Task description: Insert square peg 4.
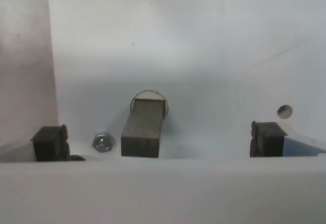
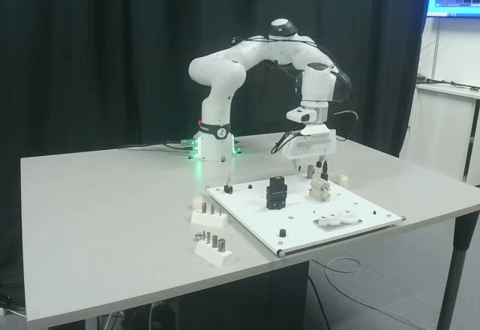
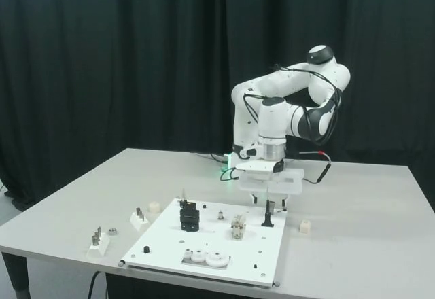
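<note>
My gripper (image 1: 158,141) hangs with fingers spread wide on either side of the square peg (image 1: 144,127), which stands upright on the white board (image 1: 204,56); it looks rigid, smooth, light, best pinched across flat opposite faces.

Open board surface is seen around the square peg (image 1: 144,127) on the white board (image 1: 204,56). The gripper (image 1: 158,142) fingers are spread wide, well apart from the peg on both sides. A small nut (image 1: 102,143) lies near one finger (image 1: 50,142).
</note>
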